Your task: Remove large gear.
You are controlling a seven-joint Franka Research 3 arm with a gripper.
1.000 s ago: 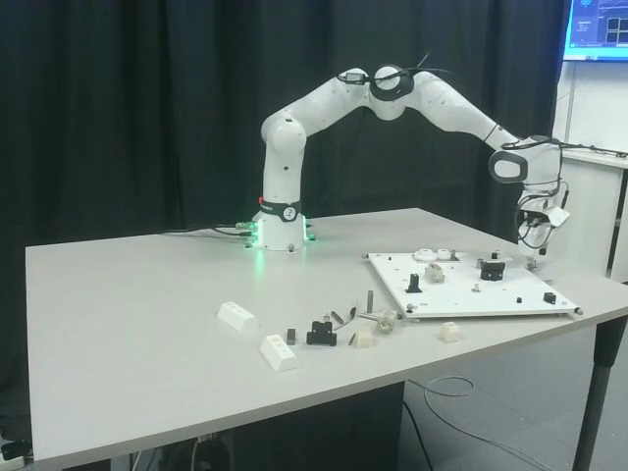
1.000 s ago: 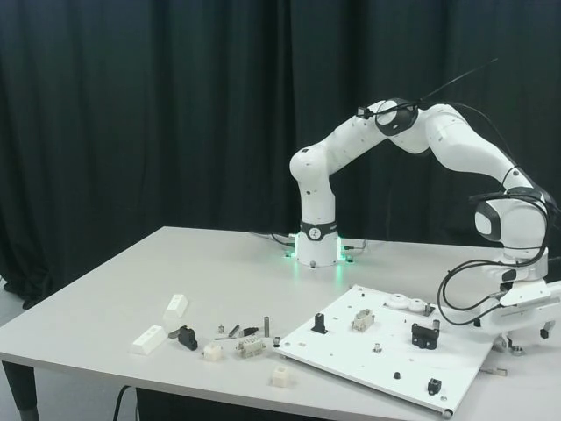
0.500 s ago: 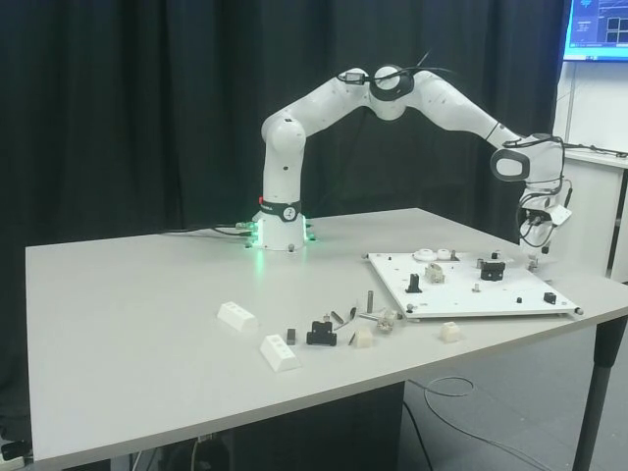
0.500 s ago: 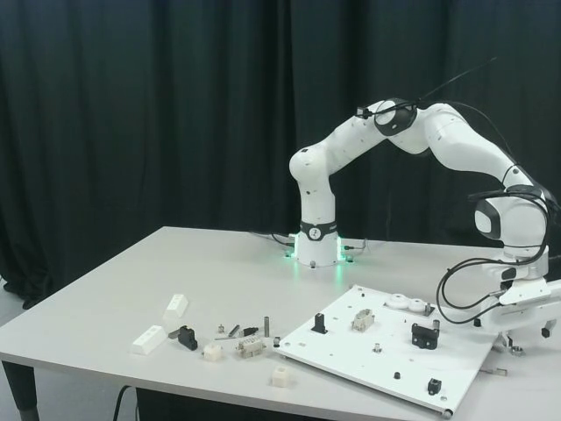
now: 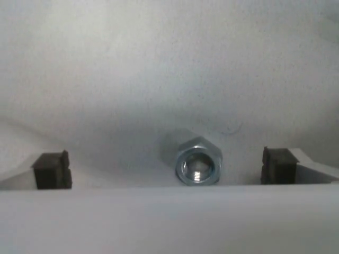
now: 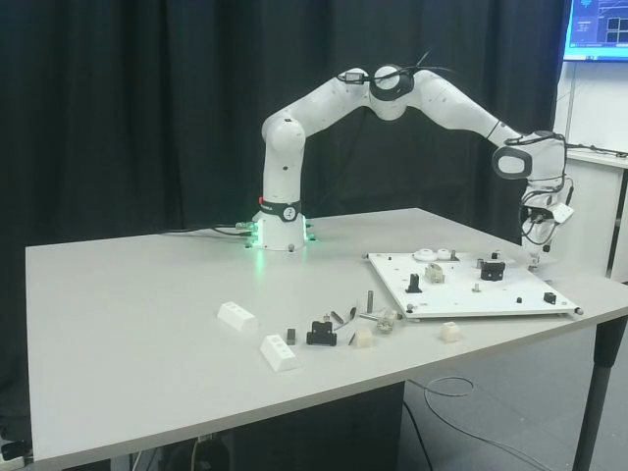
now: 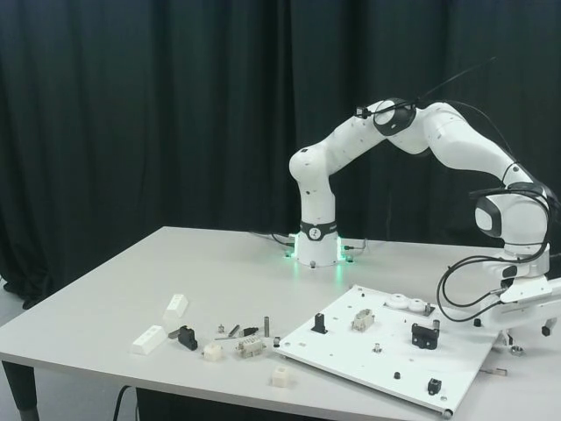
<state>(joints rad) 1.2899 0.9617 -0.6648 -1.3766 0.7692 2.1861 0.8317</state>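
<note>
Two white gears sit side by side at the back edge of the white board. My gripper hangs off the board's far corner, a good way from the gears, just above the table. It is open, with the black pads wide apart. A grey metal hex nut stands on the table below, between the fingers and touching neither.
The board also carries black brackets, a small black block and pegs. Loose on the table lie white blocks, small parts and a white cube. A cable loops beside the hand.
The wrist and hand have lifted a little, moving the gripper up from the nut. Nothing on the board or the table has moved.
</note>
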